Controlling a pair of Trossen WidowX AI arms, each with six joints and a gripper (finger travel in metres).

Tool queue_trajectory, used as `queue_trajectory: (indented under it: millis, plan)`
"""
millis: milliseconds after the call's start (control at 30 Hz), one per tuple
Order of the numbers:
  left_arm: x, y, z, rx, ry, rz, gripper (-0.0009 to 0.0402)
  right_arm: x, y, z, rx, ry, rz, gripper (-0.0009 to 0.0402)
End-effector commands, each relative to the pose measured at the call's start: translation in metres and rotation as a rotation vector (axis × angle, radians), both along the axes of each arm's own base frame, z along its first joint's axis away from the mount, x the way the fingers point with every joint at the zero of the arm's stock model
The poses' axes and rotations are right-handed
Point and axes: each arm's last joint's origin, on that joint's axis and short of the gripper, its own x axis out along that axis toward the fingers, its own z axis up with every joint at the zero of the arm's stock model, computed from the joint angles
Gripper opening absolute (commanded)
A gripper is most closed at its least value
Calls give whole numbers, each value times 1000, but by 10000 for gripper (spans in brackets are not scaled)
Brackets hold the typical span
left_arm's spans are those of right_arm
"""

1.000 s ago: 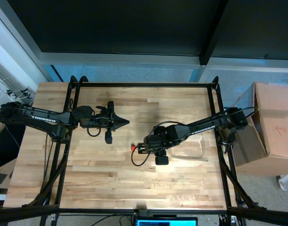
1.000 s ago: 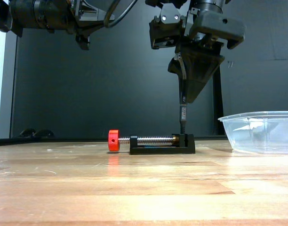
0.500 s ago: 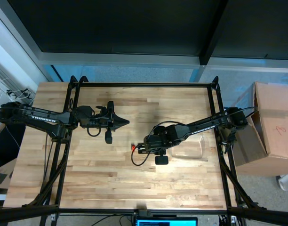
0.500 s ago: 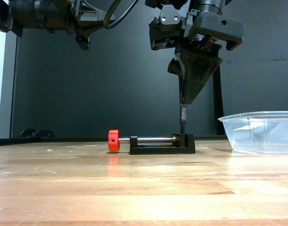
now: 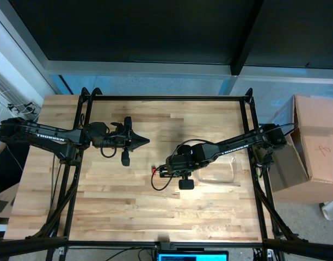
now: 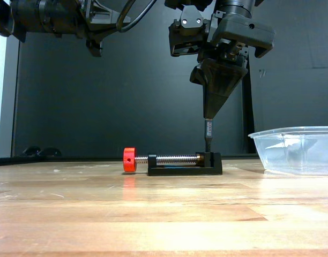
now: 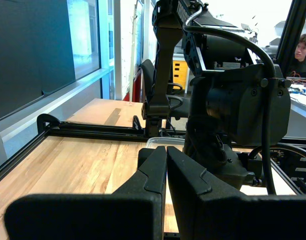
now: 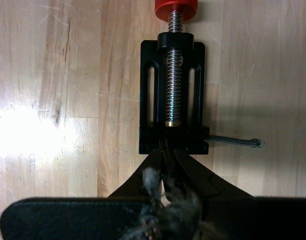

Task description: Remove the USB-C connector from the USB-C receptacle and place in the container

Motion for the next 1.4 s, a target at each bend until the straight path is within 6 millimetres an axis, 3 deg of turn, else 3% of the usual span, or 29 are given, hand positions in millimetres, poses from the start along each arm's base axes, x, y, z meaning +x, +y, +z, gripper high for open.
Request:
queue_trajectory:
  millis: [33,600,1400]
  plan:
    - [0,0,0,0,0,0,0,-1,0,2,3,-5,0,4]
    - [0,0,0,0,0,0,0,-9,-2,46,32,-132,-6,0]
    - [0,0,0,0,0,0,0,-19,-1,68,84,-212,-72,0]
